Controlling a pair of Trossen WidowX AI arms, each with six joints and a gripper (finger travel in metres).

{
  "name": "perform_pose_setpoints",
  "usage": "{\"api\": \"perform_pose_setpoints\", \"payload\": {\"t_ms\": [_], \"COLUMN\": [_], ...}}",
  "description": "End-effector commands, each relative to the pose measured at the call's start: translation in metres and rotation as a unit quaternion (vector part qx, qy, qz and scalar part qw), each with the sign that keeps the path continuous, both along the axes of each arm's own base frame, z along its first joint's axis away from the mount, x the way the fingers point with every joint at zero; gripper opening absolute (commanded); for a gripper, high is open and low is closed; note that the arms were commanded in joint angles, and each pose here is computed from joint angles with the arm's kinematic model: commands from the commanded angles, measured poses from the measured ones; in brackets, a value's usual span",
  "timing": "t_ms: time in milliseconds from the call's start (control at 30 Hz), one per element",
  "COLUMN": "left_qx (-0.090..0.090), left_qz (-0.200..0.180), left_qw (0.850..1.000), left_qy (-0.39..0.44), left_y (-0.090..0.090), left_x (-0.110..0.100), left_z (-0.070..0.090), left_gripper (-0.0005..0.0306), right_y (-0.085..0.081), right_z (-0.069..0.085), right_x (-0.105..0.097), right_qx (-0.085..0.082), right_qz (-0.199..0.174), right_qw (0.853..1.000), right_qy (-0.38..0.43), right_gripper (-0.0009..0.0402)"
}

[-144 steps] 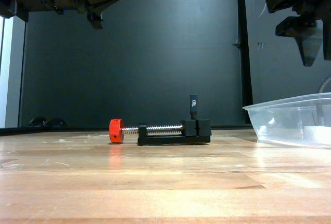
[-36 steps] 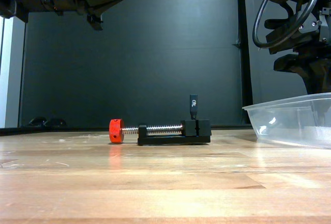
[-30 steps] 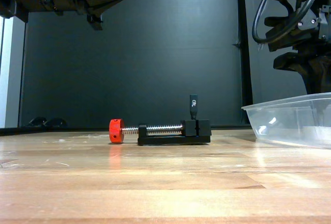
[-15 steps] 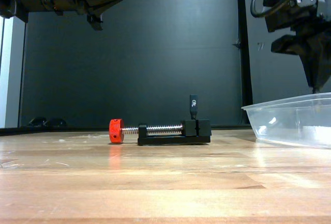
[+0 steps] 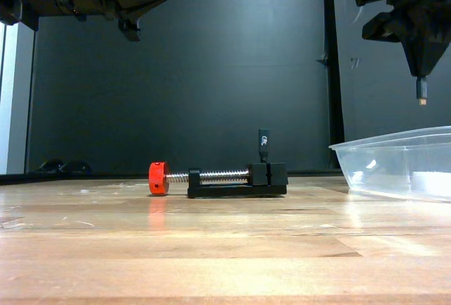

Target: Pick the USB-C connector and install on taskboard

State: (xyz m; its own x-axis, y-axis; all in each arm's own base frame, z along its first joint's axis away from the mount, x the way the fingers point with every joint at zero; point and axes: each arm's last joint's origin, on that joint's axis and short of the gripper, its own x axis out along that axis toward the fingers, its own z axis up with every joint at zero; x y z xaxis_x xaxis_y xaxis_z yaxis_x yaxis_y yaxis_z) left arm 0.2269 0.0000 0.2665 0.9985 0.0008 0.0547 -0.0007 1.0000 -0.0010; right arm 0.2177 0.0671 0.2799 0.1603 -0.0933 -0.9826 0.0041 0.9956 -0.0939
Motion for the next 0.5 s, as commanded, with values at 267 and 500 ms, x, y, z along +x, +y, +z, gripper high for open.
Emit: {"api": "perform_pose_setpoints", "payload": {"t_ms": [267,500], "left_qx": [0.000,0.000], "left_qz": [0.000,0.000], "left_qw": [1.000,1.000], "left_qy": [0.000,0.000], "left_y": [0.000,0.000], "left_x": [0.000,0.000], "left_z": [0.000,0.000], "left_gripper": [0.0000,0.0000], "right_y": [-0.009,-0.017], "right_z": [0.008,0.013], "right_x": [0.030,0.061], "right_qx": [0.007,0.007], "right_qz": [-0.063,-0.083], "right_qw": [0.998,0.996], "right_qy": [-0.009,-0.013], "right_gripper": [0.0000,0.0000]}}
